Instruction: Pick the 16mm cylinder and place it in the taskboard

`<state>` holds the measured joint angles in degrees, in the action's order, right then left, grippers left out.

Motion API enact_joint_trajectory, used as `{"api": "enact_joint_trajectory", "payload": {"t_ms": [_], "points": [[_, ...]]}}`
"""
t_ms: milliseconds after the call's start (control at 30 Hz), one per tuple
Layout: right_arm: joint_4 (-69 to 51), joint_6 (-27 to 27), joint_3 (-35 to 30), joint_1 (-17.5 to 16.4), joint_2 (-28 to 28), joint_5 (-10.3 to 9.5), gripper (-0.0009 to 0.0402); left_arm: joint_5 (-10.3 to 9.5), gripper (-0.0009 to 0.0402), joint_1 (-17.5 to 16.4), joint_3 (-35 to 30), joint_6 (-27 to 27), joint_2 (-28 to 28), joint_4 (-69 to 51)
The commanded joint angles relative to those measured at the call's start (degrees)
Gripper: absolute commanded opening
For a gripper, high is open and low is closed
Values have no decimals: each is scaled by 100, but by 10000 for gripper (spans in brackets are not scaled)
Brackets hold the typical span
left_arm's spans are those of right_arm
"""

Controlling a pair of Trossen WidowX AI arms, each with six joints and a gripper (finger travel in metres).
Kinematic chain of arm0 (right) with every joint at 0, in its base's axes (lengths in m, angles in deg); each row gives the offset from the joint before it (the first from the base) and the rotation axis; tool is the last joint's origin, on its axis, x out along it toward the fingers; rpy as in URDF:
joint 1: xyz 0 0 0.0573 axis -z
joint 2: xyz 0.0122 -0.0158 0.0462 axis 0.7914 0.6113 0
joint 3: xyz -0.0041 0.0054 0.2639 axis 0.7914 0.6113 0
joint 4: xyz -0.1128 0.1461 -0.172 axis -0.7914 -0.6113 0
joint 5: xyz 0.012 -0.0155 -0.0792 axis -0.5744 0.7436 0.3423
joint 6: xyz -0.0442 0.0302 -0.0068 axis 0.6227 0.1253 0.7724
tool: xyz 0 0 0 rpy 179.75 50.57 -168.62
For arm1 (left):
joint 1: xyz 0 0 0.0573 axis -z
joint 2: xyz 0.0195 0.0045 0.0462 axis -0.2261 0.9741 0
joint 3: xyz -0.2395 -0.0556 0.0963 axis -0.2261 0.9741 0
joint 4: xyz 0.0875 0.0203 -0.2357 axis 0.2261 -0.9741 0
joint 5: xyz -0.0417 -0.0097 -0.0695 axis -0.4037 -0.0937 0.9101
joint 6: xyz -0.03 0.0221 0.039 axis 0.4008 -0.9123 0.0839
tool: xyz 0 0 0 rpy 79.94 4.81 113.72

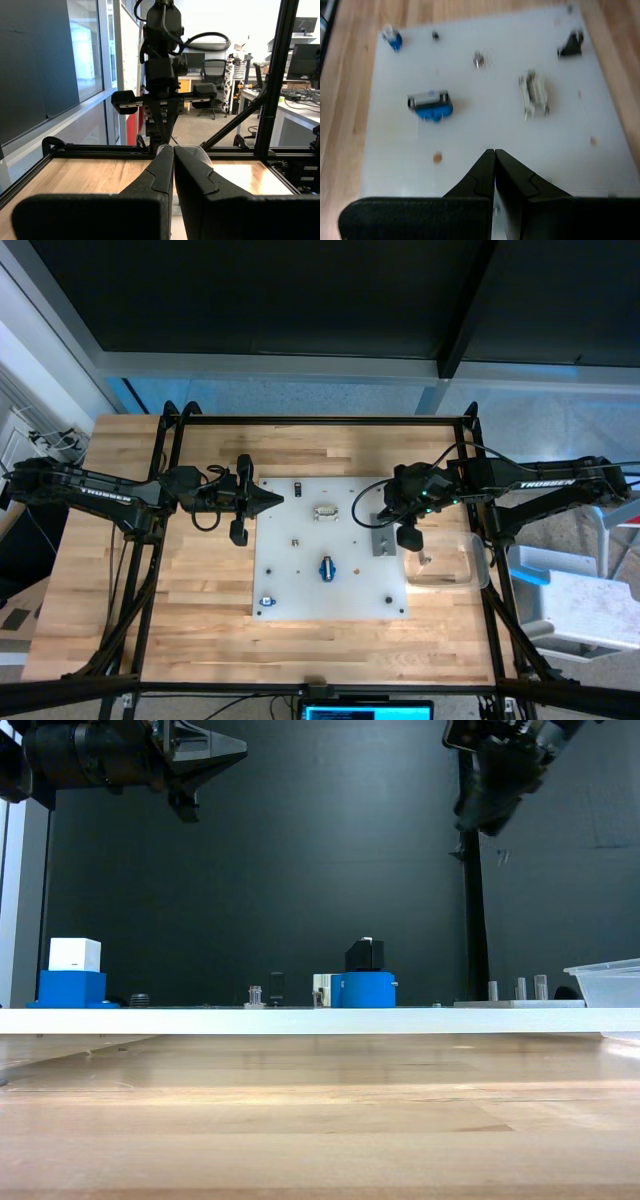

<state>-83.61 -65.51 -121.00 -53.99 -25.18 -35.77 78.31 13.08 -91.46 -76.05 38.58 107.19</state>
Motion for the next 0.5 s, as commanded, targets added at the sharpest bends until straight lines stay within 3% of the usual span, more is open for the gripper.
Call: {"api": "enact_joint_trajectory", "payload": {"t_ms": [33,300,500], "points": [[-378,-61,-2,-11,2,2,0,0,0,0,0,-2,2,0],[-1342,-452,-7,-85,2,-4,0,0,0,0,0,-2,2,0],[-2063,-798,-118,-361,2,0,0,0,0,-2,0,-2,2,0]]}}
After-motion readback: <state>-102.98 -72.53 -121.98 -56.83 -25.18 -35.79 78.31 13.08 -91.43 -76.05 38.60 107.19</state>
